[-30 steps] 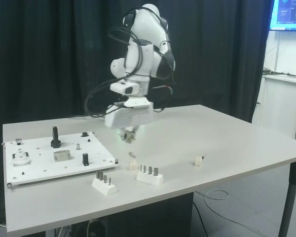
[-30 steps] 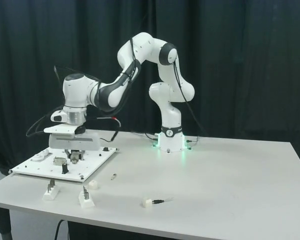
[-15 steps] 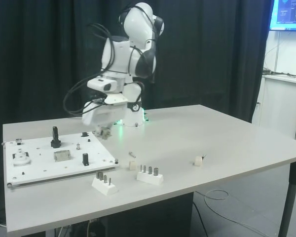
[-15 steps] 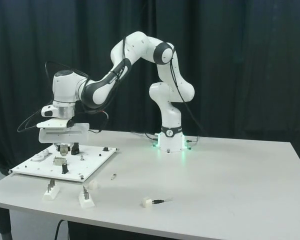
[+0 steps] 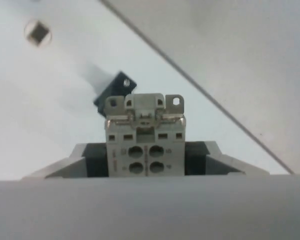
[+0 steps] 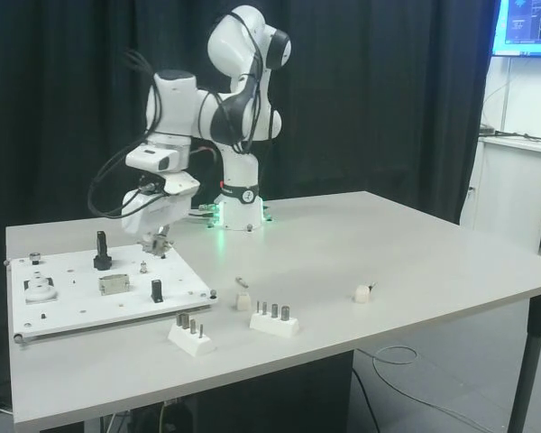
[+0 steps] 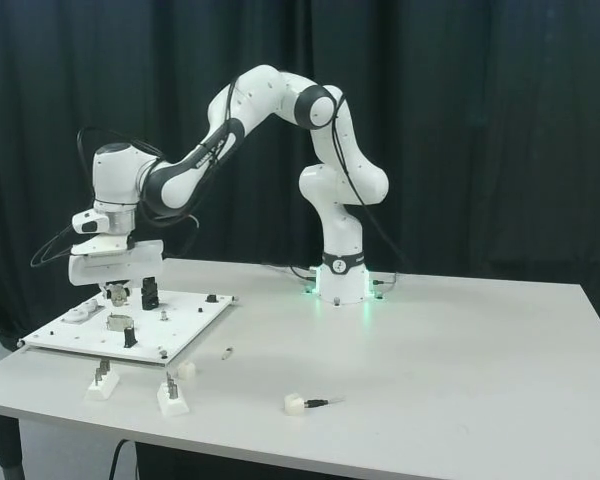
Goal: Insert waterproof.
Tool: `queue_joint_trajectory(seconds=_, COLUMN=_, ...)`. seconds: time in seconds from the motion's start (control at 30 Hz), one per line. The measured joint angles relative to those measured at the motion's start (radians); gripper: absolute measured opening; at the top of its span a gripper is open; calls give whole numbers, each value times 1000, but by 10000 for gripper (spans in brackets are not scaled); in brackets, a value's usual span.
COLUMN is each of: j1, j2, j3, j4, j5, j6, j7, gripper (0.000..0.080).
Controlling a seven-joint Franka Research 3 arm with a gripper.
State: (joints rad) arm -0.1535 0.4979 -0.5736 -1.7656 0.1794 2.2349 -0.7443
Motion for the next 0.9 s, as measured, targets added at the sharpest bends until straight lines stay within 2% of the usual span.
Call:
queue_joint_trajectory(seconds=0.4, j1=-60, j2=0, j3=-15, j4=-25, j5=90, j6=14, j7=-307, gripper=312)
queue_joint_trajectory(seconds=0.9, j1=-118, j2=0, j3=-28, j4=-58, j5=153, j6=37, j7=-659, gripper=312)
